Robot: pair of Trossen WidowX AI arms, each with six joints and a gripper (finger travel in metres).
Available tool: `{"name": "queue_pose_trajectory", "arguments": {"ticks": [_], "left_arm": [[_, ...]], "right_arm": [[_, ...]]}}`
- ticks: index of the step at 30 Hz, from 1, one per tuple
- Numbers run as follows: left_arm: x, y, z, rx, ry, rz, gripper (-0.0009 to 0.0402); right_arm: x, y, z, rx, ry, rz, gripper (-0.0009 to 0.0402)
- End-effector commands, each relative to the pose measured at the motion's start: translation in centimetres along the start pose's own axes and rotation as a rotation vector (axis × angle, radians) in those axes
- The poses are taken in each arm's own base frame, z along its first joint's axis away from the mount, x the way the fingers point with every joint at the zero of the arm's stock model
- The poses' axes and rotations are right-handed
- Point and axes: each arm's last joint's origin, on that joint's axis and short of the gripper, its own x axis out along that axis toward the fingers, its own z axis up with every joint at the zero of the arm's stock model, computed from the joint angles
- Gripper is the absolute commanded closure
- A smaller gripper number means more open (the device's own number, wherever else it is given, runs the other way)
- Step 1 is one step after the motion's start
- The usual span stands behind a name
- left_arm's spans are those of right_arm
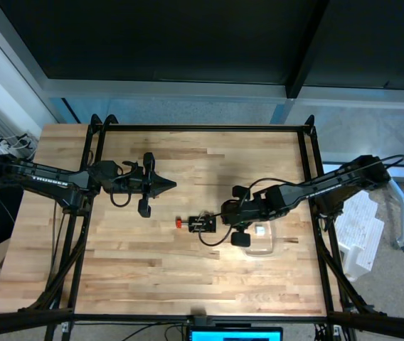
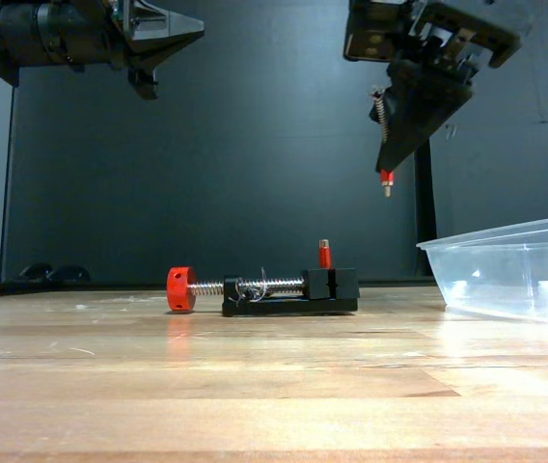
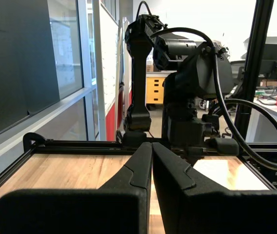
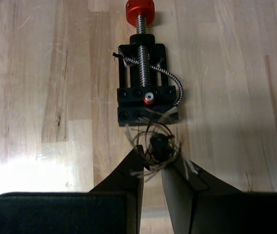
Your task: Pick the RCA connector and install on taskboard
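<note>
The taskboard lies mid-table, a small black block with a silvery screw and a red knob at its left end. A red socket stands up from its right part. My right gripper hangs well above the board, slightly right of that socket. It is shut on the RCA connector, whose red-and-metal tip points down. In the right wrist view the dark connector with thin coiled wire sits at the fingertips, just short of the taskboard. My left gripper is shut, empty and raised at the left.
A clear plastic tray stands right of the board, holding a small white square bit. A braided wire loops over the board's screw. Black frame rails run along the table's left, right and far edges.
</note>
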Motion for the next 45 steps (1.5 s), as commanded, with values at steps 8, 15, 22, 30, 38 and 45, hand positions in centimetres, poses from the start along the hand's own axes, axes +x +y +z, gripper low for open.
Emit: {"name": "queue_pose_trajectory", "arguments": {"ticks": [8, 15, 22, 30, 38, 45], "left_arm": [[0.0, 0.0, 0.0, 0.0, -0.001, 0.0, 0.0393], [0.0, 0.0, 0.0, 0.0, -0.001, 0.0, 0.0393], [0.0, 0.0, 0.0, 0.0, -0.001, 0.0, 0.0393], [0.0, 0.0, 0.0, 0.0, -0.001, 0.0, 0.0393], [0.0, 0.0, 0.0, 0.0, -0.001, 0.0, 0.0393], [0.0, 0.0, 0.0, 0.0, -0.001, 0.0, 0.0393]], "right_arm": [[1.7, 0.2, 2.1, -0.014, 0.001, -0.006, 0.0393], [2.8, 0.3, 3.0, -0.03, 0.001, -0.011, 0.0393], [3.7, 0.2, 3.2, -0.029, 0.003, -0.016, 0.0393], [4.5, 0.1, 3.3, -0.038, 0.009, -0.021, 0.0393], [4.9, -0.1, 3.2, -0.034, 0.015, -0.025, 0.0393], [5.0, -0.1, 3.0, -0.033, 0.014, -0.025, 0.0393]]}}
